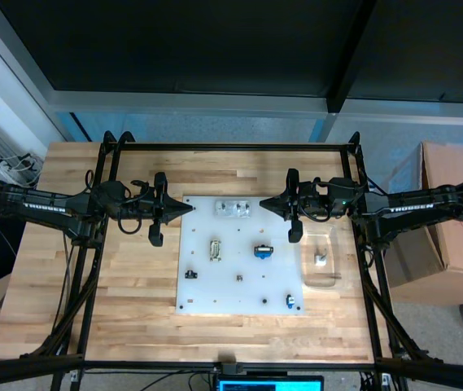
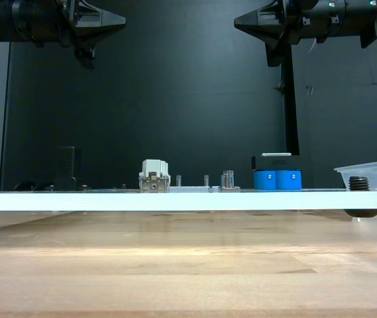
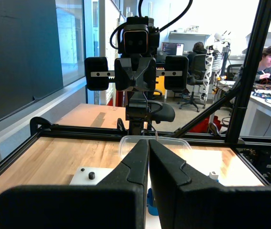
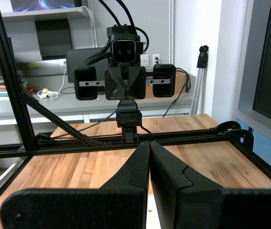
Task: Pick the RJ45 connector and install on the taskboard
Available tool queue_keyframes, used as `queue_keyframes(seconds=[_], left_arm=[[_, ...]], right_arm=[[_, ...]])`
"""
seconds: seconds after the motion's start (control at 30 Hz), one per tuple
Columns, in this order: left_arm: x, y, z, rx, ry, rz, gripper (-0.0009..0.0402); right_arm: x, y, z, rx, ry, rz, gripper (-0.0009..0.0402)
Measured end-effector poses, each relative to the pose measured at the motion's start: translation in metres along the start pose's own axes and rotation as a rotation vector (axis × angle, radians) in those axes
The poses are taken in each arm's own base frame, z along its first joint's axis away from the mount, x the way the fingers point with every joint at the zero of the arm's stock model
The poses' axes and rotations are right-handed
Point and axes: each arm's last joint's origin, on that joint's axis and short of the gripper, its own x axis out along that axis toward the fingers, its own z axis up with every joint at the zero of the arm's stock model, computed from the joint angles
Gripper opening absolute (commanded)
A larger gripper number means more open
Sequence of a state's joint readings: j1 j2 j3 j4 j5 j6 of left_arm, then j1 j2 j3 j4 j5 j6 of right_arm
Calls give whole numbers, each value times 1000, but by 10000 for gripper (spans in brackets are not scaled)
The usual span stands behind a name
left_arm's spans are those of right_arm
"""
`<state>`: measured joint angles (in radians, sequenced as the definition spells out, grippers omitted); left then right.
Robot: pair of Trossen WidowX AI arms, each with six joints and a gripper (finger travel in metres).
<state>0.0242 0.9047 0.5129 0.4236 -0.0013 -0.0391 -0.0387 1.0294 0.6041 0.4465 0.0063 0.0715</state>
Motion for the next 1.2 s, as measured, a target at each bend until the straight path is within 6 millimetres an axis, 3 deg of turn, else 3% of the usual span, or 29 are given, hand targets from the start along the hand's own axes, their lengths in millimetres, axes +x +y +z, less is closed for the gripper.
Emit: queue_keyframes(seconds=[0.87,1.0,1.2], left_arm=[[0,0,0,0,0,0,0],[0,0,0,0,0,-1,0],[0,0,0,0,0,-1,0]], right_arm=[[0,0,-1,1,6,3,0],[-2,1,-6,0,118,43,0],[-17,4,-7,3,456,34,0]])
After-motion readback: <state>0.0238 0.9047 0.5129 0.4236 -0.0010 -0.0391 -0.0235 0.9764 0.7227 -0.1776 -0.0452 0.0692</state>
